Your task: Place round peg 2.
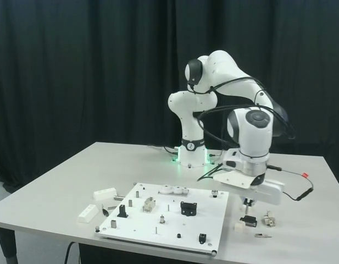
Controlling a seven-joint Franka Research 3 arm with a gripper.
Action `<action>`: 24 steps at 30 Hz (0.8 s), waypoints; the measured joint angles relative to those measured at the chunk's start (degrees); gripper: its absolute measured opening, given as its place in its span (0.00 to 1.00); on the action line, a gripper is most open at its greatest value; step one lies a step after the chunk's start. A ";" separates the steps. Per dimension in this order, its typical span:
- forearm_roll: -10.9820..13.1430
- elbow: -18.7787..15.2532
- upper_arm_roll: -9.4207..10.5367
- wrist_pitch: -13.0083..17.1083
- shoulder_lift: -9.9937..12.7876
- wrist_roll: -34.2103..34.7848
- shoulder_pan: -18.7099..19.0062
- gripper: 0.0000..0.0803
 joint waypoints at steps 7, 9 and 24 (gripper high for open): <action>-0.74 -0.48 0.18 0.19 0.00 2.37 1.83 0.09; -1.07 -0.50 0.18 0.19 0.00 2.69 2.21 0.34; -3.26 -0.51 0.20 0.19 -0.08 4.99 3.92 0.95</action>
